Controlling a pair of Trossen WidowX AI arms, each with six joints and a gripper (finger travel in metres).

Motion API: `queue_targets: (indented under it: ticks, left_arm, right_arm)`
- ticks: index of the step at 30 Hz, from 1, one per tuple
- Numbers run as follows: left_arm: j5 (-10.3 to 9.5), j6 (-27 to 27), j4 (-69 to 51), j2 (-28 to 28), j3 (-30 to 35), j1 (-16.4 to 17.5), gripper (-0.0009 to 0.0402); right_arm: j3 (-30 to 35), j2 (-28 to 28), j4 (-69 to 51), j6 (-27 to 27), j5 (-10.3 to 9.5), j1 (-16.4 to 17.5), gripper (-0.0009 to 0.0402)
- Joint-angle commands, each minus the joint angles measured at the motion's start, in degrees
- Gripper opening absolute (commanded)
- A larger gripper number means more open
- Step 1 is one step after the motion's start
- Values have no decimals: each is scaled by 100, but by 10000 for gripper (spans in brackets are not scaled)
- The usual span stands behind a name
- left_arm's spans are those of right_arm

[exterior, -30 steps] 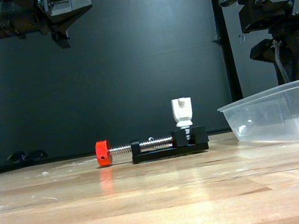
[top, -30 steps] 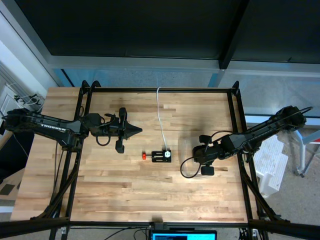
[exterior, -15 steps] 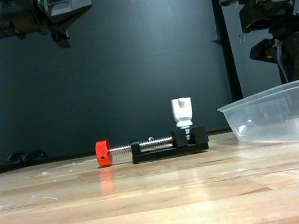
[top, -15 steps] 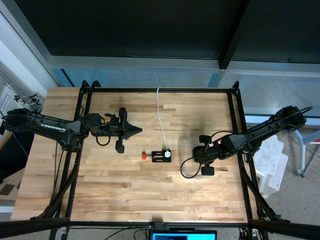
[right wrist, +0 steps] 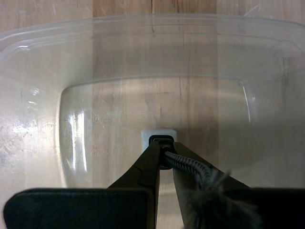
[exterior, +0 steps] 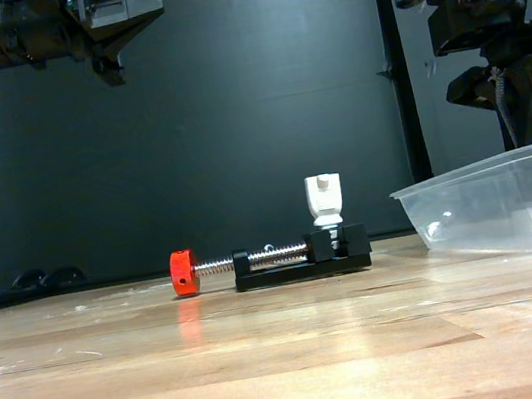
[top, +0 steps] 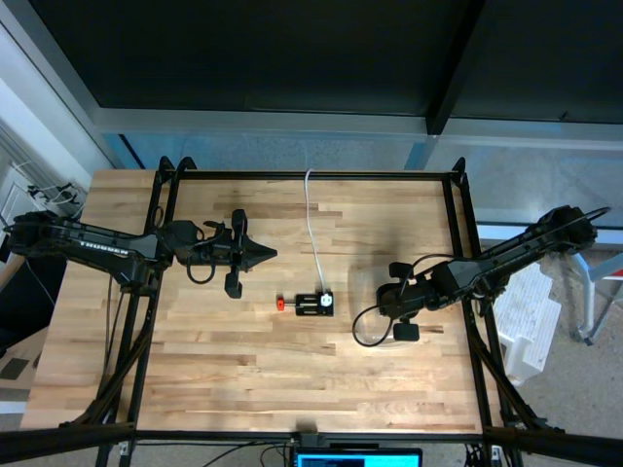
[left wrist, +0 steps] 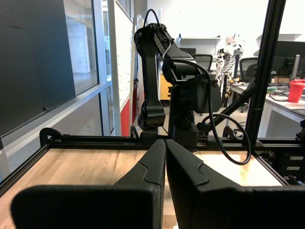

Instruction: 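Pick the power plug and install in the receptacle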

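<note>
The left arm reaches in from the left edge, stretched almost level and held high above the tabletop. Its wrist runs straight on from the forearm. The left gripper points toward the middle of the tabletop, its fingers pressed flat together with no gap.

The right arm slants inward from the right edge, the forearm dropping low and the wrist bent so that the right gripper points steeply down. Its fingers are drawn close, pinching the power plug at their tips.
</note>
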Motion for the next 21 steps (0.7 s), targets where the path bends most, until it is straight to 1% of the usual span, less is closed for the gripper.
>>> queue_targets:
  ticks: [1,12,15,21]
  left_arm:
    - [2,0,0,0,0,2,0]
    - [2,0,0,0,0,2,0]
    - [2,0,0,0,0,2,0]
    - [2,0,0,0,0,0,0]
  right_arm:
    - [11,-72,0,0,9,2,0]
    - [35,-278,-81,2,9,4,0]
    - [201,-286,-264,0,11,4,0]
    - [763,-289,-750,-107,4,-2,0]
